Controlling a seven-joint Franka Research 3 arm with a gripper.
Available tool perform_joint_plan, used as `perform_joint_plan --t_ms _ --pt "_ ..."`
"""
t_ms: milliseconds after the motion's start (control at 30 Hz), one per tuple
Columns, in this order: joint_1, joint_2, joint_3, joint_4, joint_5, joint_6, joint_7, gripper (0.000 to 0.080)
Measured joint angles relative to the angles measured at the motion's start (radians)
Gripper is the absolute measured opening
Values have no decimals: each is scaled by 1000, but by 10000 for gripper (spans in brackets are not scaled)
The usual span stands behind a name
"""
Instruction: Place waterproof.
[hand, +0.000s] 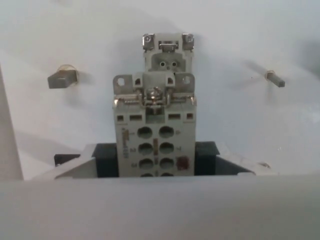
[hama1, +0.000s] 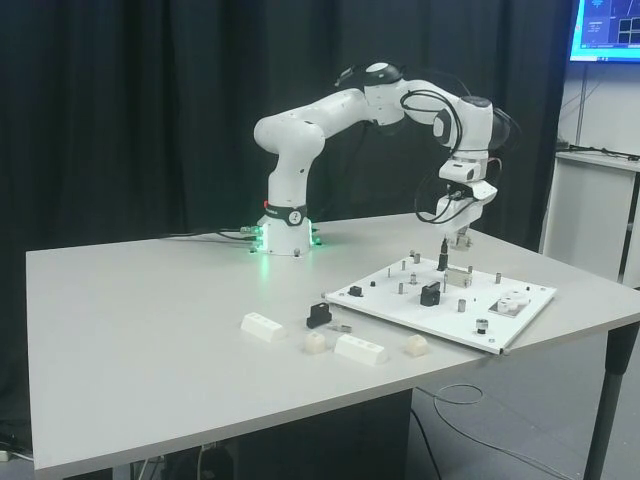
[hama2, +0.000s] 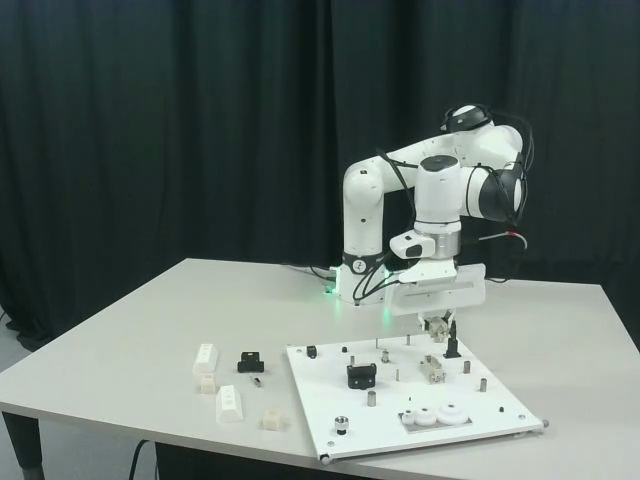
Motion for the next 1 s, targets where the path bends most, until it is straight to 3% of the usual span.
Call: perform_joint_plan --t_ms 1000 --pt "10 0 1 -7 0 1 13 311"
